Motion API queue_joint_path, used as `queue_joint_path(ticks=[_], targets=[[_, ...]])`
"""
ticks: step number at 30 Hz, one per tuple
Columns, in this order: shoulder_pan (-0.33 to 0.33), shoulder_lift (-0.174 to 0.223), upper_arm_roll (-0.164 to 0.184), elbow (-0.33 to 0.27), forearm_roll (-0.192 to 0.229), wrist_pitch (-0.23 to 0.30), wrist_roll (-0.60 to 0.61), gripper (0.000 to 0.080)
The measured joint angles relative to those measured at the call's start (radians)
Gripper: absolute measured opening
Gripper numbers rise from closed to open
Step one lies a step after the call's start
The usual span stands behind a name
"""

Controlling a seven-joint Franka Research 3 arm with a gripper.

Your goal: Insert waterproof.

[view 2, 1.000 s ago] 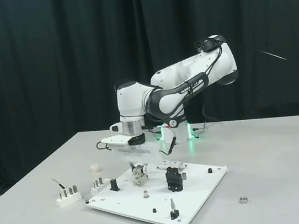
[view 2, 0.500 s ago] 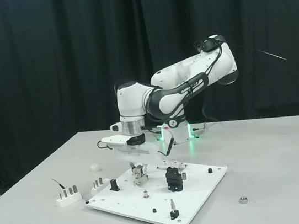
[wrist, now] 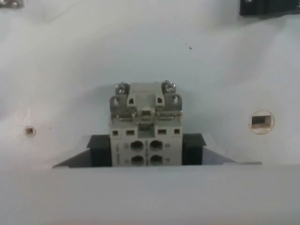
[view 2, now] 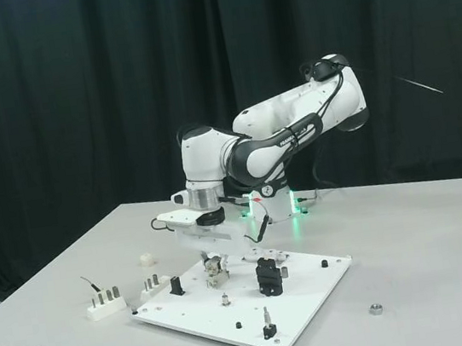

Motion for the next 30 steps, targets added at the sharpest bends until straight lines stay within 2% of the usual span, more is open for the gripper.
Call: queue_joint_path(ticks=[23,24,25,26,30], targets=[[0.005,-0.004,-0.001,0.01,0.0,-0.002,-0.012,0.031],[0.005,-0.005,-0.001,0.011,0.0,-0.002,-0.01,0.0553],[0.005,-0.006,-0.002,0.011,0.0,-0.003,-0.009,0.0553],[0.005,-0.007,-0.003,0.011,-0.001,-0.003,-0.008,0.075],[0.005,-0.007,-0.016,0.01,-0.017,-0.008,-0.007,0.075]])
